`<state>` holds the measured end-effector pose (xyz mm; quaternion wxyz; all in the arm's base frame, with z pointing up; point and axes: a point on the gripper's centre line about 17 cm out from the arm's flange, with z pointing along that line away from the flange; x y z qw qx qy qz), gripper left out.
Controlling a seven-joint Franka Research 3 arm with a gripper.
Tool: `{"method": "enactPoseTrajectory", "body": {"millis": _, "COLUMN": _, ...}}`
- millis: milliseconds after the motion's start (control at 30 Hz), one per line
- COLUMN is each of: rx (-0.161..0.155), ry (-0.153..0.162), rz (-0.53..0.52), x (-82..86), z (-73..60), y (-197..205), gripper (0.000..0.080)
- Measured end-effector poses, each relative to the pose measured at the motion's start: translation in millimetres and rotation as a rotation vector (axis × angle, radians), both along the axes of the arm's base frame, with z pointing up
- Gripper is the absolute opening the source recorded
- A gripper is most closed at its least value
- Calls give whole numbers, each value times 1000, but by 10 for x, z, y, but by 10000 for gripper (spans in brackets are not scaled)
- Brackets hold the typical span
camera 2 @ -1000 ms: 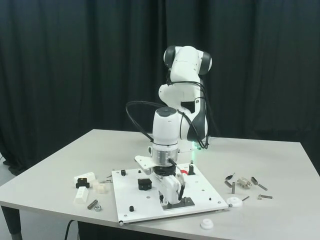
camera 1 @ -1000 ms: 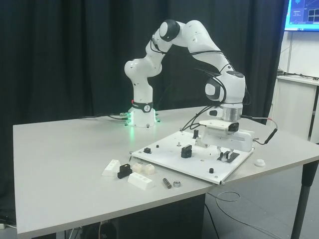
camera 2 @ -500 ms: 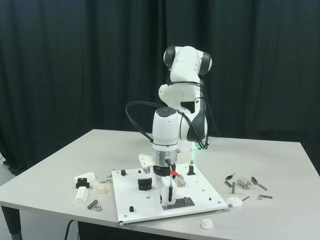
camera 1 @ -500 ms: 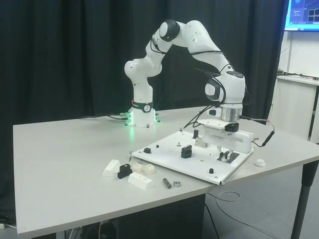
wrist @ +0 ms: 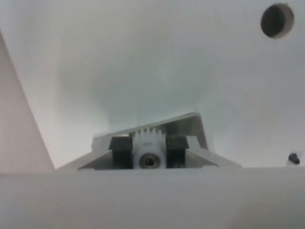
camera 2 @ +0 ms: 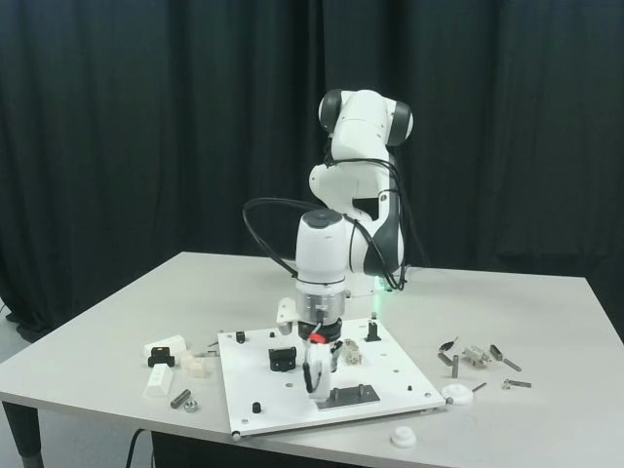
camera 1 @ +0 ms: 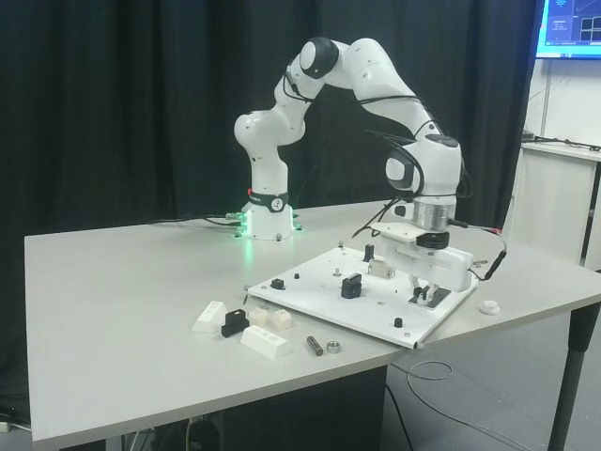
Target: Remove small gear.
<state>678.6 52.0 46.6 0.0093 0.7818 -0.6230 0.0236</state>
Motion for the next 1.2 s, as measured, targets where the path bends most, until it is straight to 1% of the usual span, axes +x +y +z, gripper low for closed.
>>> {"method": "enactPoseTrajectory", "body": {"millis": 100, "rx": 9, "ry": -1, "rz": -53, "x": -3, "z": 1, "y": 1, "gripper": 142}}
{"method": "enactPoseTrajectory", "body": {"millis": 233, "rx": 29, "ry": -1, "rz": -129, "x": -6, "z": 1, "y": 2, "gripper": 142}}
{"method": "enactPoseTrajectory", "body": {"millis": 467, "rx": 71, "ry": 3, "rz": -224, "x": -13, "z": 4, "y": 6, "gripper": 142}}
{"method": "enactPoseTrajectory", "body": {"millis": 733, "rx": 112, "ry": 8, "rz": -323, "x": -22, "z": -3, "y": 14, "gripper": 142}}
{"method": "enactPoseTrajectory", "body": {"millis": 867, "rx": 123, "ry": 7, "rz": -352, "x": -25, "z": -3, "y": 15, "gripper": 142}}
{"method": "enactPoseTrajectory", "body": {"millis": 1033, "rx": 132, "ry": 3, "rz": -437, "x": -28, "z": 6, "y": 19, "gripper": 142}}
{"method": "enactPoseTrajectory", "body": {"millis": 1200, "rx": 139, "ry": -7, "rz": -486, "x": -25, "z": 10, "y": 22, "gripper": 142}}
